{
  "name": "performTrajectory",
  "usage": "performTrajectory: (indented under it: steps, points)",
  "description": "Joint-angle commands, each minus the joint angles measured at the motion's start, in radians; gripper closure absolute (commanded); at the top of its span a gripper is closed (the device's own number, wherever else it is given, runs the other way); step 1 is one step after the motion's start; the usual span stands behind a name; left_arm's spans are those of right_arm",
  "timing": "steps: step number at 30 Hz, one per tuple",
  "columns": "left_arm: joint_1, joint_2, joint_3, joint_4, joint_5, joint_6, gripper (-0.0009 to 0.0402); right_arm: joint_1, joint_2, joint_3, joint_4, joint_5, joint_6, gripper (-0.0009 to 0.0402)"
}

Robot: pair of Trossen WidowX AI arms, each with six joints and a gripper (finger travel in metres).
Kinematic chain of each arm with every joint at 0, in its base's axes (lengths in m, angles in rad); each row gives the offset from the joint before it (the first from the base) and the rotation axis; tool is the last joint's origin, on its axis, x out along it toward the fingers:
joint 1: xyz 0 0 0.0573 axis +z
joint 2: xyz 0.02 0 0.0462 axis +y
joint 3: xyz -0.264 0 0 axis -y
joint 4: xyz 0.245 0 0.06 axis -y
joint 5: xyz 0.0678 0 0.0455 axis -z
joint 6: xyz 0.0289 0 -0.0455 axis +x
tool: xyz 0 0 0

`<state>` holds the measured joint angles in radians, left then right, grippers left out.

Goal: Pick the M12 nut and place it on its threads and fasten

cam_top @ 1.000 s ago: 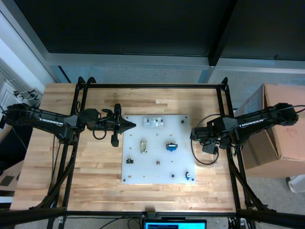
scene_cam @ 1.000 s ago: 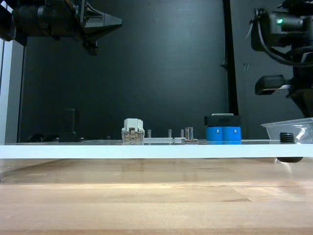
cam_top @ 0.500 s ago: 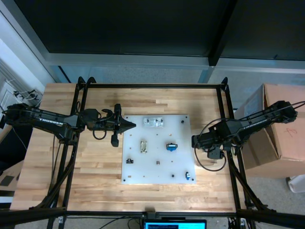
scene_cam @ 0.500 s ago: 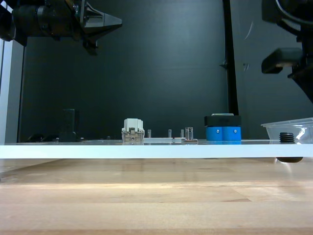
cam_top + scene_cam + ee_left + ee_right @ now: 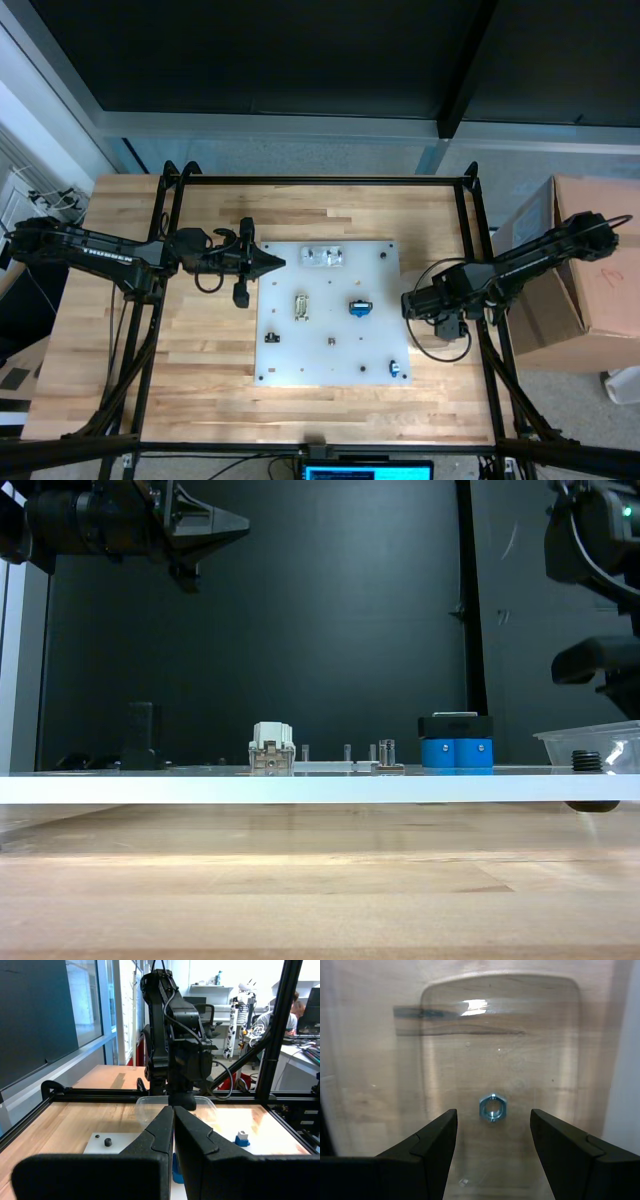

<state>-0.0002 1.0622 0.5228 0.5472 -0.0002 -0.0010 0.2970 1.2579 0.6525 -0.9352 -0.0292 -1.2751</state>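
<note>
The small silver nut lies flat and free on the floor of the clear tray, clear of its stud. My right gripper hangs over the tray, open, one finger on either side of the nut and not touching it. In the high view the right gripper is just off the board's right edge. The black ribbed stud stands bare on the white board, its ribs showing. My left gripper is shut on nothing, held high above the board's left edge.
On the board stand a blue block, a grey-white connector and a short silver post. A black frame rims the wooden table. A cardboard box sits beyond the right arm.
The right arm has swung toward the table's near side along the board's right edge and now hangs lower than half a second ago. The left arm has not moved.
</note>
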Motion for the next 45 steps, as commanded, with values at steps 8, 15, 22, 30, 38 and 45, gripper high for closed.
performTrajectory:
  steps: [8,15,22,30,38,45]
  points:
    - [0.0,0.0,0.0,0.0,0.0,0.0,0.0393,-0.007,0.04,-0.043,0.063,0.002,-0.024,0.0189]
    - [0.0,0.0,0.0,0.0,0.0,0.0,0.0393,-0.013,0.051,-0.053,0.087,0.002,-0.024,0.0189]
    - [0.0,0.0,0.0,0.0,0.0,0.0,0.0393,-0.014,0.061,-0.056,0.111,0.003,-0.024,0.019]
    - [0.0,0.0,0.0,0.0,0.0,0.0,0.0393,-0.014,0.061,-0.056,0.111,0.003,-0.019,0.0222]
    - [0.0,0.0,0.0,0.0,0.0,0.001,0.0393,-0.014,0.061,-0.056,0.111,0.002,-0.016,0.0296]
    - [0.0,0.0,0.0,0.0,0.0,0.0,0.0393,-0.014,0.06,-0.056,0.111,0.002,-0.015,0.0332]
